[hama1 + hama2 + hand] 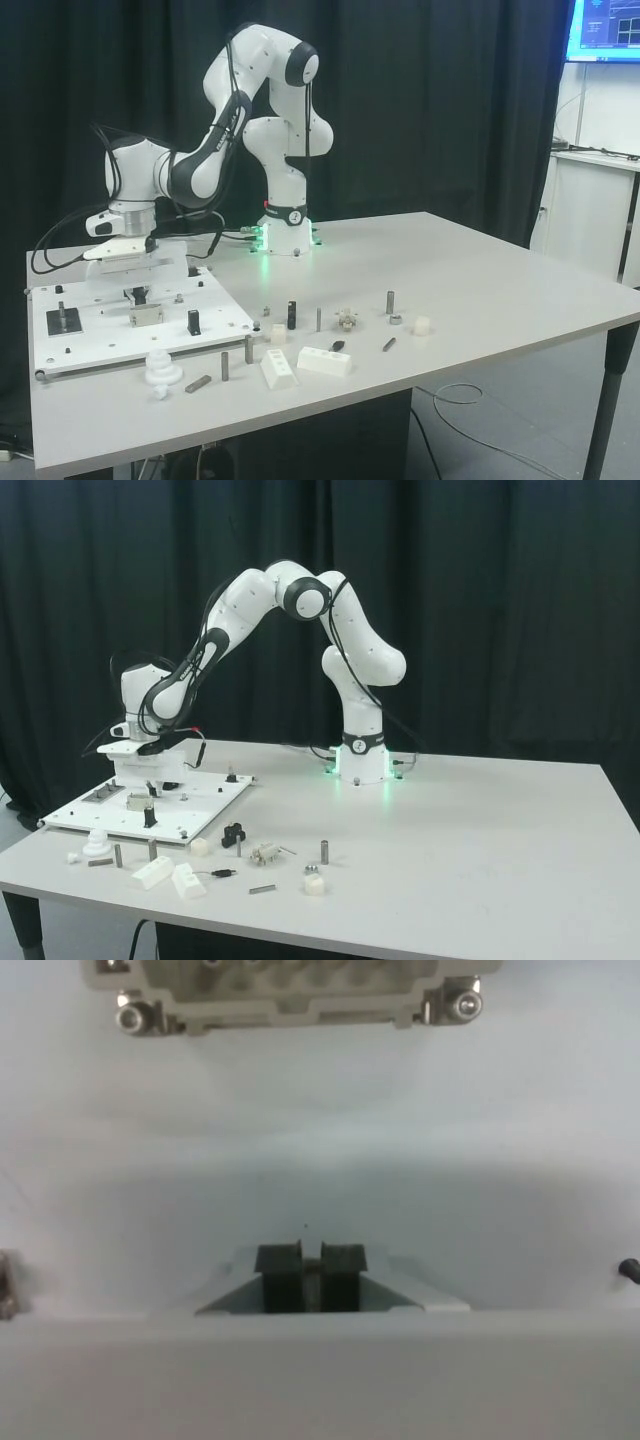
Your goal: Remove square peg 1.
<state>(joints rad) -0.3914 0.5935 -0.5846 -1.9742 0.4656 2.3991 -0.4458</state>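
Low over the white board (100,345) on the grey table (500,290), with the gripper (311,1278) right down at a grey metal block (146,316) mounted on that board. Black fingertips (279,1272) drawn almost together, parted only by a narrow slit. Wedged in that slit, a thin grey strip rising from the block: by its place, square peg 1 (319,1282), clamped from both sides and mostly hidden by the fingers. Impossible to say from either room view how far out of the block.

Close around on the board: a short black post (192,321) standing upright just beside the block, on the side toward the table's front edge, apart from the fingers. Farther along the board, a dark pin on a grey square base (62,320). In the wrist view, a multi-pin connector housing (290,1000) with a screw (466,1004) at its corner, well apart from the fingertips, with bare board between.

Off the board, scattered loose on the table: a white stepped knob (160,372), two white blocks with holes (323,361), a black upright peg (291,314), a dark upright cylinder (389,300), a small white cube (422,325). None near the gripper. Green glow at the arm's base (281,240).
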